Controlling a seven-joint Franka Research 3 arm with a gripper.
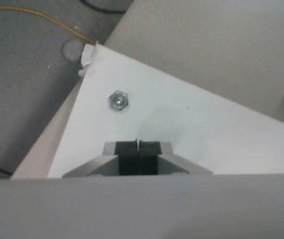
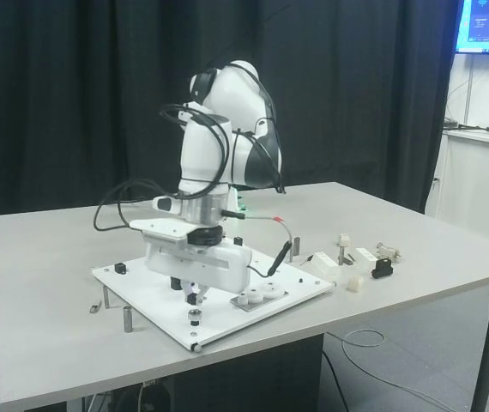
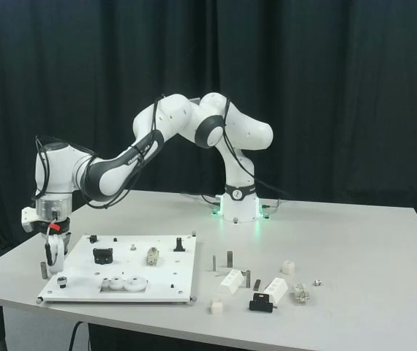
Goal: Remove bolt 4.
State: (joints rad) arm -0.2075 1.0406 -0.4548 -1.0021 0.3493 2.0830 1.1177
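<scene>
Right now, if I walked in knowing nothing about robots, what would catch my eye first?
Probably the white arm, arching from its base at the back of the grey table down to the white board at the front corner. Its tool hangs just above the board, shut, beside a bolt near the board's corner. Small loose parts lie scattered beside the board.
</scene>
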